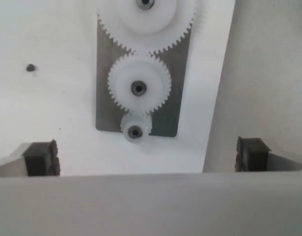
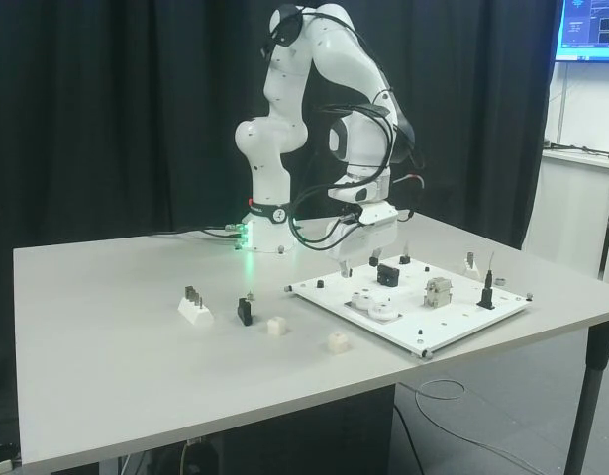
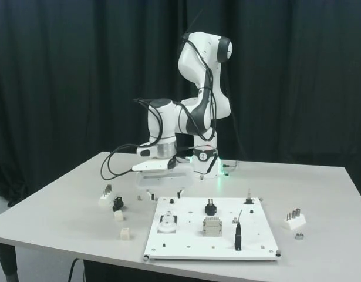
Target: Pick BNC.
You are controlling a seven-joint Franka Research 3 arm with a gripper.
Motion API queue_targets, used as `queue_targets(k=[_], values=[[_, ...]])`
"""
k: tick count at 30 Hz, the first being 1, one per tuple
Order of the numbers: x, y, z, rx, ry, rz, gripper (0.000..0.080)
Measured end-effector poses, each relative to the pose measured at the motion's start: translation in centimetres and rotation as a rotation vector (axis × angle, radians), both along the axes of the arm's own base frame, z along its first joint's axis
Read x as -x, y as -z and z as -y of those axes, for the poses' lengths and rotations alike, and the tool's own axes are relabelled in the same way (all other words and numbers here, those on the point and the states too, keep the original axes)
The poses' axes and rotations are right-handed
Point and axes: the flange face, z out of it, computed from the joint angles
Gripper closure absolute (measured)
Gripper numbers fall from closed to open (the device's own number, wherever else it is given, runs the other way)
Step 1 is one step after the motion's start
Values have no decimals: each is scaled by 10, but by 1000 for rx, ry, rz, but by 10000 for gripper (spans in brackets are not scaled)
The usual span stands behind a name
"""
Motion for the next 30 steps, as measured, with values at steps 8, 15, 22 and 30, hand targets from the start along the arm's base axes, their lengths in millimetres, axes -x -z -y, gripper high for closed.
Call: queue_targets(k=[8, 15, 22, 30], values=[[-2, -6, -1, -5, -1, 1, 3], [-4, -10, 4, 6, 6, 7, 3], [-3, -16, 20, 17, 27, 9, 3], [0, -20, 43, 20, 98, 10, 3]])
